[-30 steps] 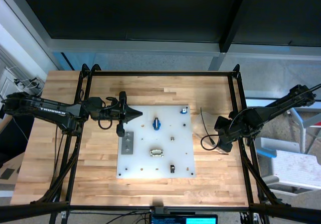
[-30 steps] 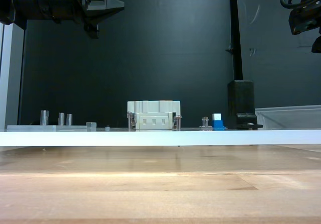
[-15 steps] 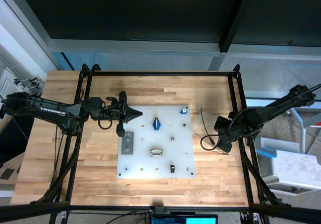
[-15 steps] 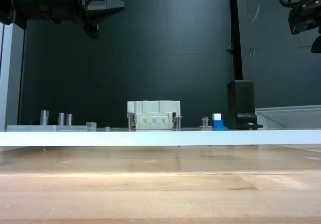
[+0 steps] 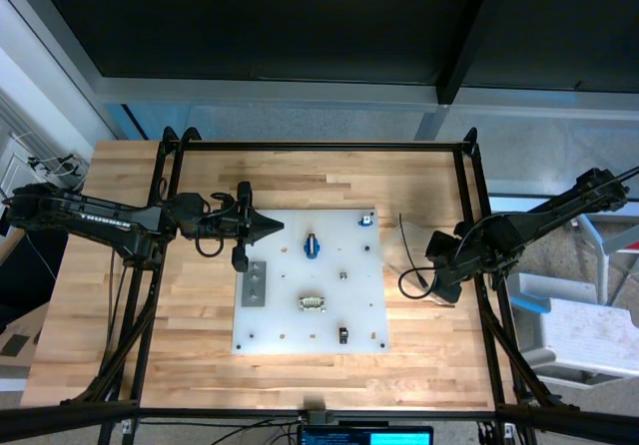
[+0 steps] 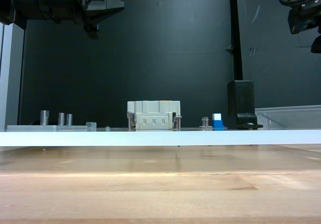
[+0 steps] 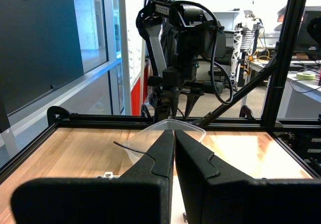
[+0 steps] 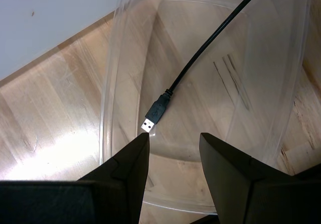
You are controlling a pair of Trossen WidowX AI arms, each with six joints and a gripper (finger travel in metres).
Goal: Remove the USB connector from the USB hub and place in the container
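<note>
Arms number two in the high view, one at each side of the wooden surface (image 5: 150, 345), with one white board (image 5: 290, 315) between them. The left gripper (image 5: 278, 227) hangs over the board's far left corner, its jaws together on nothing. The right gripper (image 5: 442, 287) hangs beyond the board's right edge, over the one container (image 5: 424, 255). On the board we count one blue upright piece (image 5: 312, 246), one grey plate (image 5: 257, 285), one beige connector (image 5: 313, 304) and one USB hub (image 5: 342, 335) near the near edge.

From the low view we count three metal pegs (image 6: 61, 118) on the grey plate, one beige connector (image 6: 153, 115), one USB hub (image 6: 241, 103) and, right of it, the container (image 6: 288, 116). Both grippers hang high, the left gripper (image 6: 118, 4) above the pegs' side, the right gripper (image 6: 301, 18) above the container.

Along the left wrist view, the left gripper (image 7: 174, 143) shows its two jaws pressed together; beyond them stand the container (image 7: 170, 131) and the right gripper (image 7: 180, 108) over it.

Along the right wrist view, the right gripper (image 8: 173, 138) has its two jaws apart and empty. Below them the one USB connector (image 8: 155, 113) lies on the floor of the container (image 8: 113, 83), its cable running up over the rim, well apart from the hub
</note>
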